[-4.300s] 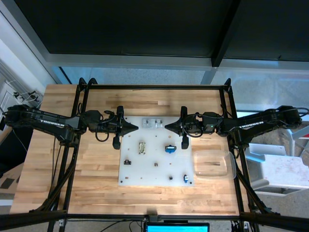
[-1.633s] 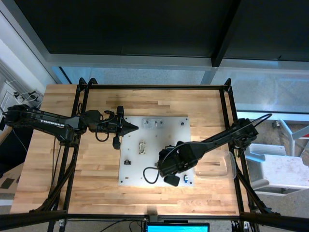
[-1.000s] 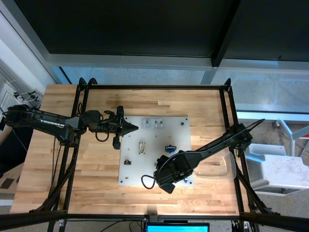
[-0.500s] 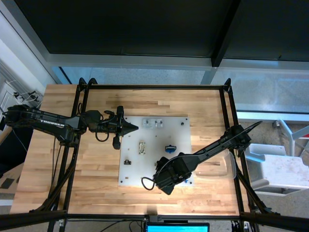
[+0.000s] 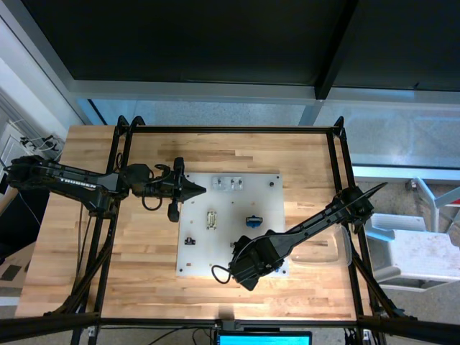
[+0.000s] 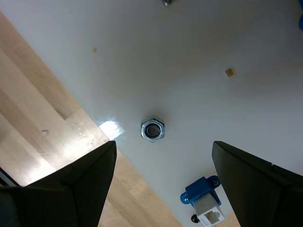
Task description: Unfasten the M12 fastener and place in the container
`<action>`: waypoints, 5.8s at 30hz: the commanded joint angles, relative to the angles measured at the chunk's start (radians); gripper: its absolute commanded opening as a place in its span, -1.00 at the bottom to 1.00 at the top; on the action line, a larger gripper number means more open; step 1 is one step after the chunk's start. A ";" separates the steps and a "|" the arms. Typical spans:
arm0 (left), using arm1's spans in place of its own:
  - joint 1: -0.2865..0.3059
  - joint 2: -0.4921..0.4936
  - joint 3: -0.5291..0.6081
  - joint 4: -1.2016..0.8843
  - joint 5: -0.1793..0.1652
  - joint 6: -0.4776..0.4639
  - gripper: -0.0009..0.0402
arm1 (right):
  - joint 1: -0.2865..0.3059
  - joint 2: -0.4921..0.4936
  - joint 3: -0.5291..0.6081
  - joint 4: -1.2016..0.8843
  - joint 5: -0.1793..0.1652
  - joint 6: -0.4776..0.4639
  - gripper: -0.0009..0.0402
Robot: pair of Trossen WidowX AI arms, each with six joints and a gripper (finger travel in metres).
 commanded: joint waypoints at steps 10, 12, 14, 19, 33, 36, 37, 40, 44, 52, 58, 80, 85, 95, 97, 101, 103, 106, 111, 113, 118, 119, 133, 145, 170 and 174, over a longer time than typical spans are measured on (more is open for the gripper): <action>0.000 0.000 0.000 0.000 0.000 0.000 -0.96 | 0.002 0.016 -0.033 0.021 0.000 0.018 0.42; 0.000 0.000 0.000 0.000 0.000 0.000 -0.96 | 0.003 0.027 -0.034 0.032 -0.001 0.004 0.42; 0.000 0.000 0.000 0.000 0.000 0.000 -0.96 | 0.003 0.037 -0.034 0.043 0.000 -0.003 0.42; 0.000 0.000 0.000 0.000 0.000 0.000 -0.96 | 0.003 0.046 -0.036 0.056 -0.003 -0.029 0.42; 0.000 0.000 0.000 0.000 0.000 0.000 -0.96 | 0.002 0.068 -0.049 0.066 -0.002 -0.064 0.25; 0.000 0.000 0.000 0.000 0.000 0.000 -0.96 | 0.002 0.068 -0.056 0.076 -0.003 -0.067 0.19; 0.000 0.000 0.000 0.000 0.000 0.000 -0.96 | 0.002 0.068 -0.056 0.079 -0.003 -0.068 0.17; 0.000 0.000 0.000 0.000 0.000 0.000 -0.96 | 0.001 0.068 -0.056 0.085 -0.003 -0.083 0.10; 0.000 0.000 0.000 0.000 0.000 0.000 -0.96 | -0.002 0.068 -0.056 0.093 -0.002 -0.091 -0.02; 0.000 0.000 0.000 0.000 0.000 0.000 -0.96 | -0.003 0.068 -0.071 0.110 -0.009 -0.091 -0.24; 0.000 0.000 0.000 0.000 0.000 0.000 -0.96 | -0.004 0.068 -0.071 0.112 -0.009 -0.096 -0.36; 0.000 0.000 0.000 0.000 0.000 0.000 -0.96 | -0.005 0.067 -0.071 0.145 -0.010 -0.224 -0.93; 0.000 0.000 0.000 0.000 0.000 0.000 -0.96 | -0.005 0.066 -0.071 0.144 -0.010 -0.394 -0.96; 0.000 0.000 0.000 0.000 0.000 0.000 -0.96 | -0.005 0.066 -0.071 0.146 -0.009 -0.930 -0.96; 0.000 0.000 0.000 0.000 0.000 0.000 -0.96 | -0.005 0.066 -0.071 0.147 -0.009 -1.046 -0.96; 0.000 0.000 0.000 0.000 0.000 0.000 -0.96 | -0.006 0.066 -0.071 0.149 -0.009 -1.302 -0.96; 0.000 0.000 0.000 0.000 0.000 0.000 -0.96 | -0.006 0.066 -0.071 0.149 -0.009 -1.424 -0.96; 0.000 0.000 0.000 0.000 0.000 0.000 -0.96 | -0.006 0.066 -0.071 0.148 -0.008 -1.588 -0.96; 0.000 0.000 0.000 0.000 0.000 0.000 -0.96 | -0.006 0.066 -0.071 0.142 -0.008 -1.783 -0.96; 0.000 0.000 0.000 0.000 0.000 0.000 -0.96 | -0.006 0.066 -0.071 0.138 -0.007 -1.858 -0.96; 0.000 0.000 0.000 0.000 0.000 0.000 -0.96 | -0.006 0.066 -0.071 0.137 0.000 -1.950 -0.96; 0.000 0.000 0.000 0.000 0.000 0.000 -0.96 | -0.006 0.066 -0.071 0.137 0.000 -1.950 -0.96; 0.000 0.000 0.000 0.000 0.000 0.000 -0.96 | -0.005 0.063 -0.071 0.135 -0.036 -1.939 -0.63; 0.000 0.000 0.000 0.000 0.000 0.000 -0.96 | -0.003 0.042 -0.071 0.126 -0.034 -1.939 0.17; 0.000 0.000 0.000 0.000 0.000 0.000 -0.96 | 0.015 -0.076 -0.071 0.114 -0.062 -0.679 -0.42; 0.000 0.000 0.000 0.000 0.000 0.000 -0.96 | 0.024 -0.074 -0.072 0.116 -0.064 -0.612 -0.76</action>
